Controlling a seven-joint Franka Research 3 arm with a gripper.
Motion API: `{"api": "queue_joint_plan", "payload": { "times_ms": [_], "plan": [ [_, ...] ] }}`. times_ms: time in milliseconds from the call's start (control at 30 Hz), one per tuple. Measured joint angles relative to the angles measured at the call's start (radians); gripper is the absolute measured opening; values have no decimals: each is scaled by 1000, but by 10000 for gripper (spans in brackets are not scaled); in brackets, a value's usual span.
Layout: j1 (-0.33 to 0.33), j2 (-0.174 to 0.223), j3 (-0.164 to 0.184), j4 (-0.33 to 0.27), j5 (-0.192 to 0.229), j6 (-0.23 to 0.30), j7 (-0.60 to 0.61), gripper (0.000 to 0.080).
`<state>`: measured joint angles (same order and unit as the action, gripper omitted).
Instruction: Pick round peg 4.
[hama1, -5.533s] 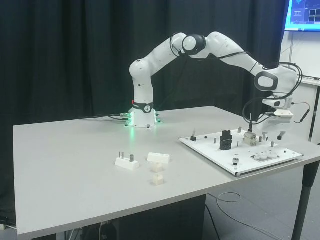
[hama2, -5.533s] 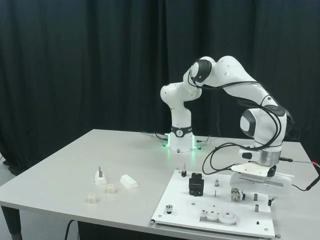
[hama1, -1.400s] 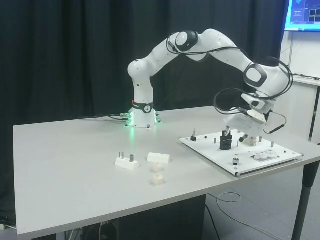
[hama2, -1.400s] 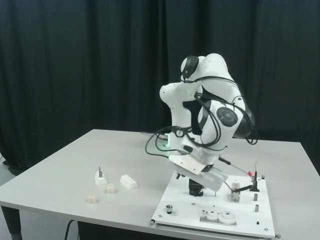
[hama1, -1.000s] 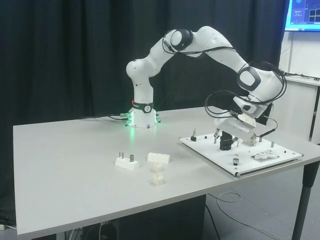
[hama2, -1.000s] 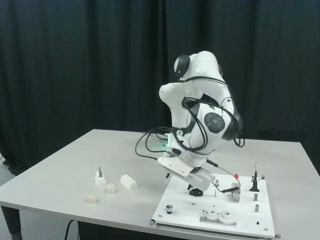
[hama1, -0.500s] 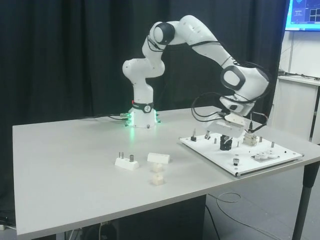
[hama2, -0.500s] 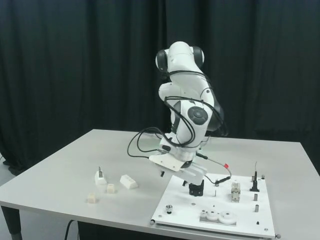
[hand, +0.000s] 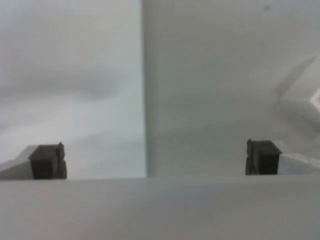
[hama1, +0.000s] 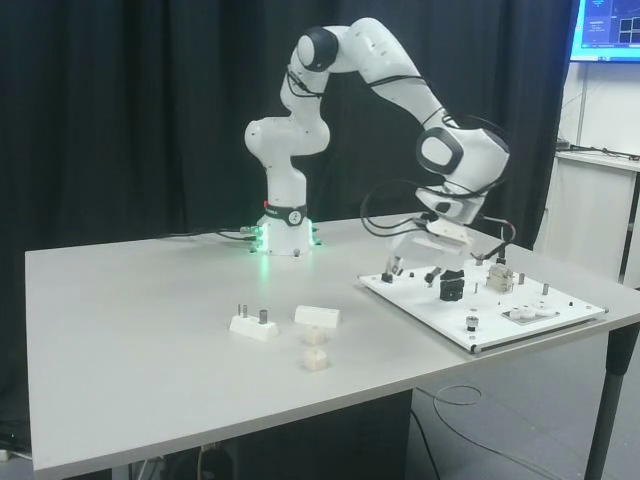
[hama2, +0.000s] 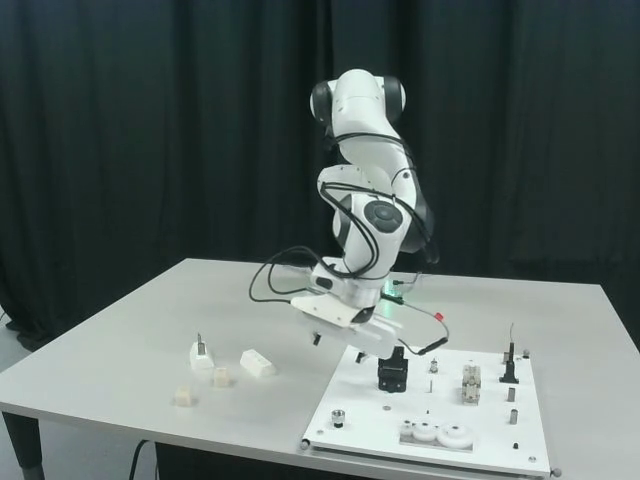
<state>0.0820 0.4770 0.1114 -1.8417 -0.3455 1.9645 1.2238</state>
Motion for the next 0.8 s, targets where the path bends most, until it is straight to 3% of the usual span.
{"api": "queue_joint_plan", "payload": {
  "times_ms": [233,467,800],
  "plan": [
    [-10,-48,-36,-73,-54,60,-6,800],
    [-60,-79,-40,-121,-95,121,-28,800],
    [-145,-99,-44,-148,-108,191,-111,800]
  ]
}}
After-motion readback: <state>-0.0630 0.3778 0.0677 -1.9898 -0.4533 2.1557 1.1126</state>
